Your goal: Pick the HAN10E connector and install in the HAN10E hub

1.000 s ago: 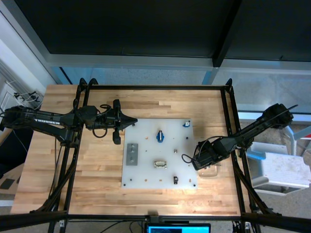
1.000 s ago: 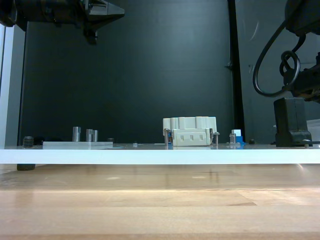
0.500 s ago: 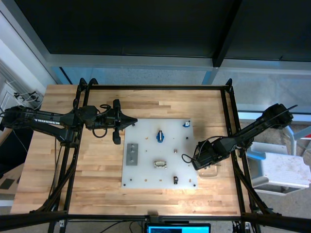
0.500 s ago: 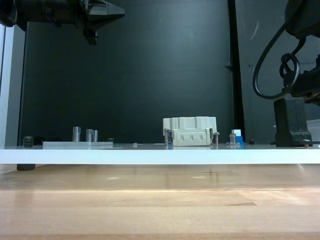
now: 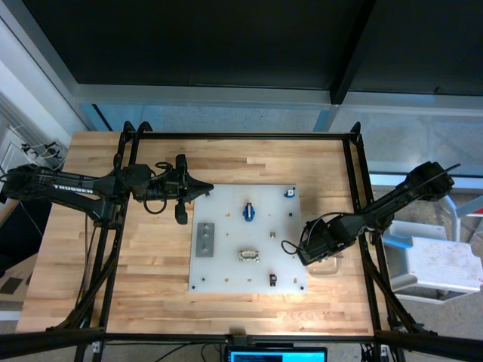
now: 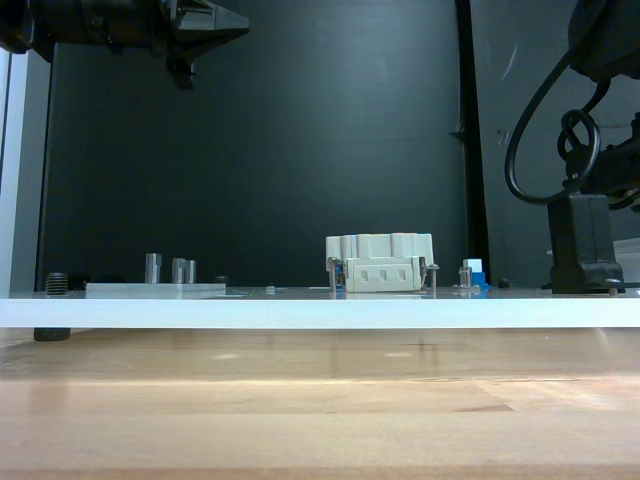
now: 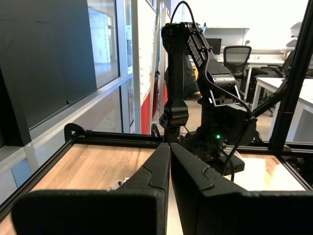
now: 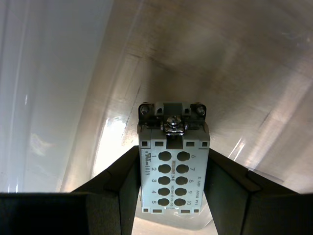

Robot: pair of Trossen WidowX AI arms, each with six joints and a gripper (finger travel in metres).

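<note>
The connector (image 8: 172, 164) sits between the fingers (image 8: 120, 183) of the right gripper (image 8: 173, 152). Its numbered pin holes face the wrist camera. Its long axis runs along the gripper's line of sight, with the screw end furthest from the camera. Both fingers lie flat against its long sides with no gap showing, so the grip looks made. I cannot tell whether the connector is off the surface yet.

From above, this is happening just off the right edge of the board (image 5: 226, 271), over a clear tray (image 5: 329, 268) on the wood. The hub (image 5: 249, 256) lies to the left of that spot in the high view, near the middle of the board's near half. It stands apart from the gripper, with bare board between them. The hub's long axis runs left to right across the board. The connector will probably need to be lined up with that axis before it goes down.

The right arm is plainly the nearer one. It reaches in low from the right, with its wrist bent down over the tray.

The left gripper (image 7: 169, 152) has its fingers pressed together and holds nothing. It hangs high over the board's far left corner, well away from the hub.
</note>
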